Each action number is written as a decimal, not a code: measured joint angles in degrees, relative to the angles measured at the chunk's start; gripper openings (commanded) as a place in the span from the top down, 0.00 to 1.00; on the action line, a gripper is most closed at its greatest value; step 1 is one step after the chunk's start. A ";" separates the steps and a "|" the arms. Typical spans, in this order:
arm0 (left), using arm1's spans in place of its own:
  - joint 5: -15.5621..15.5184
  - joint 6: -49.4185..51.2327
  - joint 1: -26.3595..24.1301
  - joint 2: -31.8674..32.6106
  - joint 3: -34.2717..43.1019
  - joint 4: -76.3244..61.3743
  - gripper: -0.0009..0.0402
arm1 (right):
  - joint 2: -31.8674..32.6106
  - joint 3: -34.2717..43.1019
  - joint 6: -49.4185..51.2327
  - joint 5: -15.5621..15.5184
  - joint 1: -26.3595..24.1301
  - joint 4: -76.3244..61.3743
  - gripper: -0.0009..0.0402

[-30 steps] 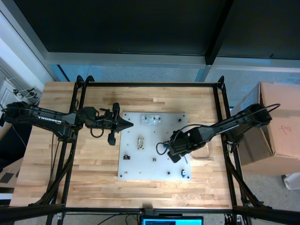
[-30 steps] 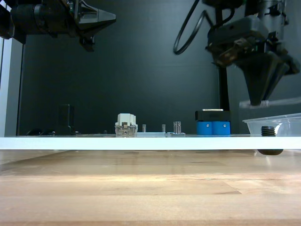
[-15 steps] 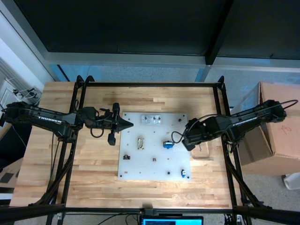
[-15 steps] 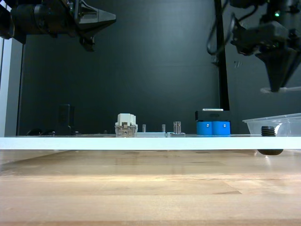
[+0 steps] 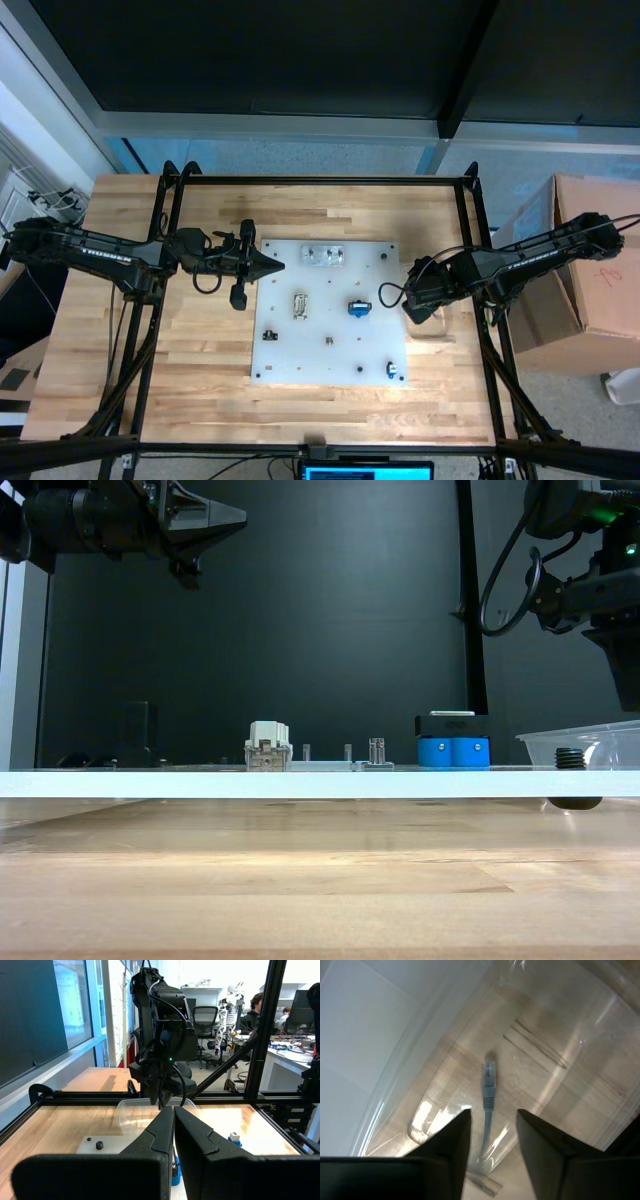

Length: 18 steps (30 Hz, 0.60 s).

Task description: Remove the RJ45 connector from the taskboard and place in the container

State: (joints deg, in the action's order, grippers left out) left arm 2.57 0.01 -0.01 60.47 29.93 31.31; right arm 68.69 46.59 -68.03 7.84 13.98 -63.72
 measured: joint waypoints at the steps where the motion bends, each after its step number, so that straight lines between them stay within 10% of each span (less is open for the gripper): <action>1: 0.00 0.00 0.00 0.00 0.02 0.00 0.98 | -0.15 0.00 0.00 0.04 0.00 -0.02 0.49; 9: 0.00 0.02 0.00 0.00 0.00 0.02 0.98 | -1.81 3.10 6.99 1.27 0.02 1.81 0.34; 18: 0.00 0.00 0.00 0.00 0.02 0.00 0.98 | -1.90 5.18 34.25 3.13 -0.13 21.97 0.45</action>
State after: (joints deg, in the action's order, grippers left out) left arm 2.57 0.01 -0.01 60.47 29.95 31.31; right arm 66.78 51.77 -33.78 10.96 13.85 -41.76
